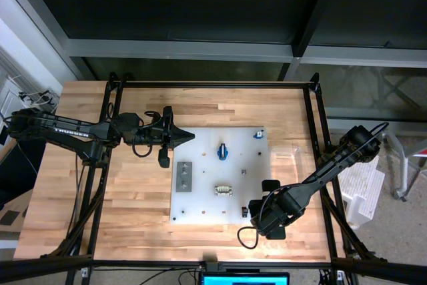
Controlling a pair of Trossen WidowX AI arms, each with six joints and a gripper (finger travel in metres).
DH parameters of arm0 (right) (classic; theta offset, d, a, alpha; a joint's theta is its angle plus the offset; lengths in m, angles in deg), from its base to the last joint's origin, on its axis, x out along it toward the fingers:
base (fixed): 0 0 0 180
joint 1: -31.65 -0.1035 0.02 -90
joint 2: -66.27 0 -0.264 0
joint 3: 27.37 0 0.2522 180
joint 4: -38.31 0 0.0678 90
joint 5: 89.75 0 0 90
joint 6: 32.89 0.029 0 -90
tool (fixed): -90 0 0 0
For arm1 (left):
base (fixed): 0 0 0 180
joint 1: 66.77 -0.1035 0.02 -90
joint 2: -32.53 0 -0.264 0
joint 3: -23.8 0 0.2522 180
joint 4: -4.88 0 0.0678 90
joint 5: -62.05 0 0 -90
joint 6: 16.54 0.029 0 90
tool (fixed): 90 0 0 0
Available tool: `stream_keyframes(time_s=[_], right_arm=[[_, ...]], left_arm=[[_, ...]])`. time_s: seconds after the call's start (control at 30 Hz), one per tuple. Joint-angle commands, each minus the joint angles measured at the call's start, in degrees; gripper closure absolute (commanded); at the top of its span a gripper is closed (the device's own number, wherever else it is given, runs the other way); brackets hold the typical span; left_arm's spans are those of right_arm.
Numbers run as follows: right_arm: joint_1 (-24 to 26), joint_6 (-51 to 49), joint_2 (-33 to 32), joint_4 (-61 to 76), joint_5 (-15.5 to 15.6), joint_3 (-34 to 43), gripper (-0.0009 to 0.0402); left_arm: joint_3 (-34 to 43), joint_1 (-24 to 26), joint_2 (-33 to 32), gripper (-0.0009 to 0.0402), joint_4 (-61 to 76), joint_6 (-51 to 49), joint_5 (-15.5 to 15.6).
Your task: Pick the 16mm bar and install on taskboard
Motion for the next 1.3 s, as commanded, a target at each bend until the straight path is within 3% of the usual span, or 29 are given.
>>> stream_keyframes(time_s=[0.03,0.8,0.97,1.3], right_arm=[[0.0,0.0,0.0,-0.3,-0.1,-0.4,0.0393],[0.0,-0.2,0.0,-5.9,-0.2,-4.8,0.0386],[0.0,-0.6,0.0,-6.0,-0.5,-4.9,0.0349],[0.0,-1.0,0.2,-5.9,-0.4,-4.9,0.0236]], left_arm=[[0.0,0.0,0.0,0.0393,0.0,0.0,0.0],[0.0,0.0,0.0,0.0393,0.0,0.0,0.0],[0.0,0.0,0.0,0.0393,0.0,0.0,0.0],[0.0,0.0,0.0,0.0393,0.0,0.0,0.0]])
